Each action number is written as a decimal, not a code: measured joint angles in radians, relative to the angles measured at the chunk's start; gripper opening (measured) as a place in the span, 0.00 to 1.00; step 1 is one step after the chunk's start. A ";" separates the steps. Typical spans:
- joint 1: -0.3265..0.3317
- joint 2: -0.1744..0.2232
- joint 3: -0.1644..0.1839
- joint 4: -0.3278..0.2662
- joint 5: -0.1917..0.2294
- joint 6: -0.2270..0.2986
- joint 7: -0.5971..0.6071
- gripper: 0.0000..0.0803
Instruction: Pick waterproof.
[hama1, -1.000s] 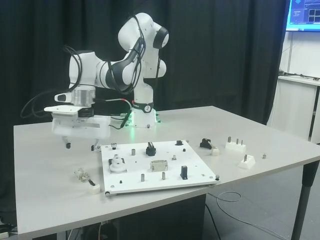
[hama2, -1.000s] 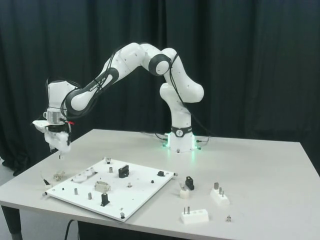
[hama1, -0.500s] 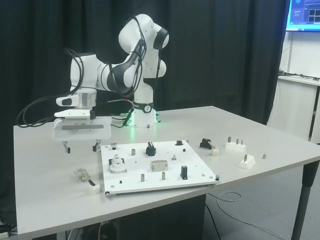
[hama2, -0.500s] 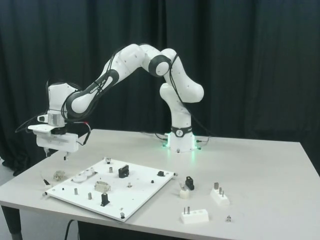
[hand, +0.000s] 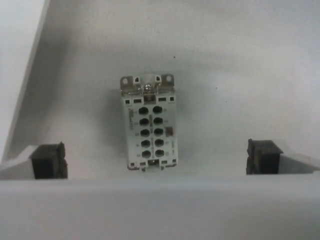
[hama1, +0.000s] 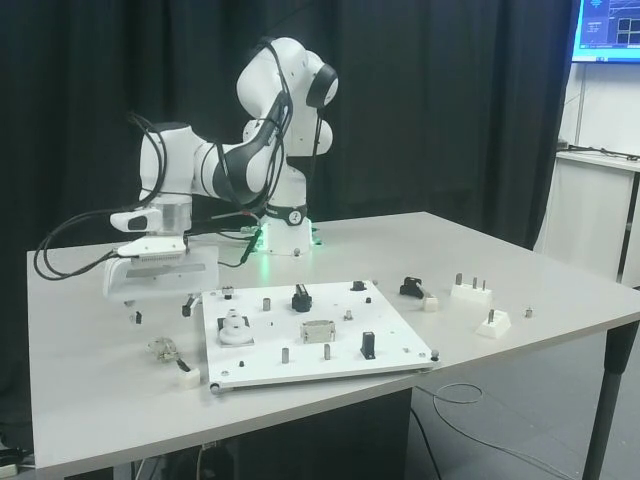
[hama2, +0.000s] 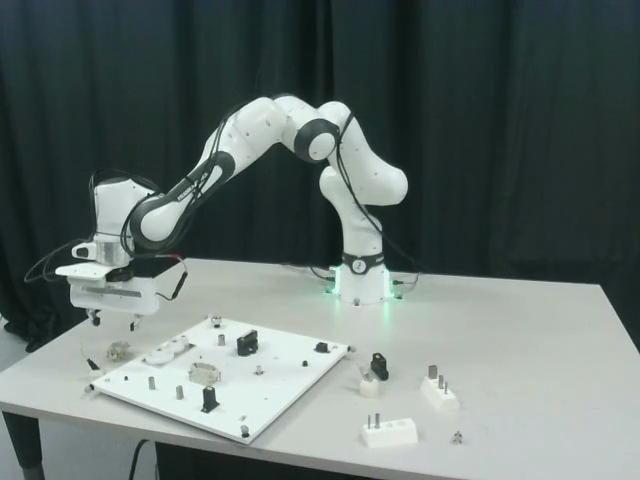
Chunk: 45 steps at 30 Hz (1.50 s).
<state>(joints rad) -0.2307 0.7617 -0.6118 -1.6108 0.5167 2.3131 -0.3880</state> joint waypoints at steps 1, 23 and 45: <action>-0.003 0.005 0.002 0.003 0.001 0.000 -0.007 1.00; -0.077 0.101 0.059 0.074 0.038 -0.002 -0.048 1.00; -0.103 0.132 0.081 0.112 0.063 -0.005 -0.069 0.59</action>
